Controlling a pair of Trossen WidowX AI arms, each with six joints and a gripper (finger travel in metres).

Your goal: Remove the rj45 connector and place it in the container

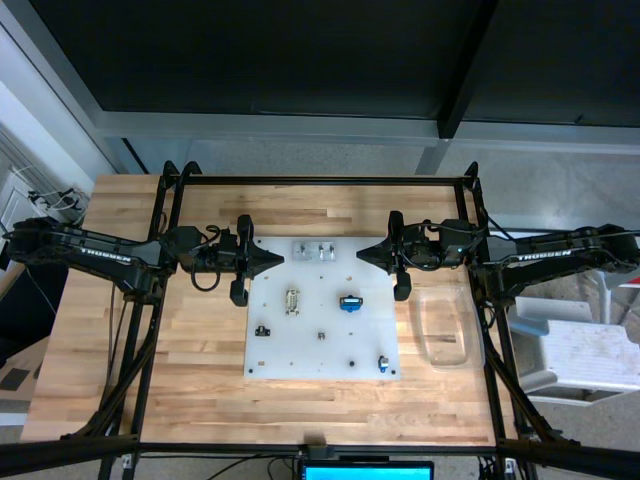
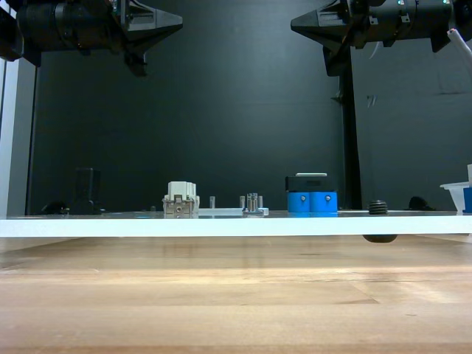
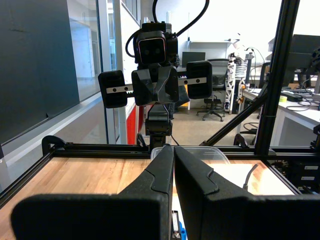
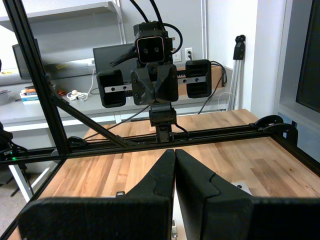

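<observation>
From above, the left gripper [image 1: 278,259] and the right gripper [image 1: 362,255] are pointing at each other across the far end of the white board [image 1: 300,355], tips apart with a gap between them. The low view is adding what the top one cannot: both are hanging high, with open air between them and the parts on the board. The wrist cameras are settling the grip (each is staring straight at the opposite arm). The left fingers [image 3: 200,185] are pressing together along a thin seam, the right fingers [image 4: 200,187] are doing likewise, and neither pair is holding anything.

The little clear plug [image 1: 383,362] is sitting at the board's near right corner, and the low view is catching it only at its right margin, whitish and upright. A small black knob [image 1: 352,360] is standing near it on the left. The beige connector [image 1: 292,301] and the blue connector [image 1: 349,303] are standing mid-board, well apart from the plug.

The clear tray [image 1: 447,328] is lying on the wooden table [image 1: 150,340] beside the board's right edge, with a strip of bare wood between them. The low view is not showing it at all. Past the tray, the right arm's frame post is closing in that side.
</observation>
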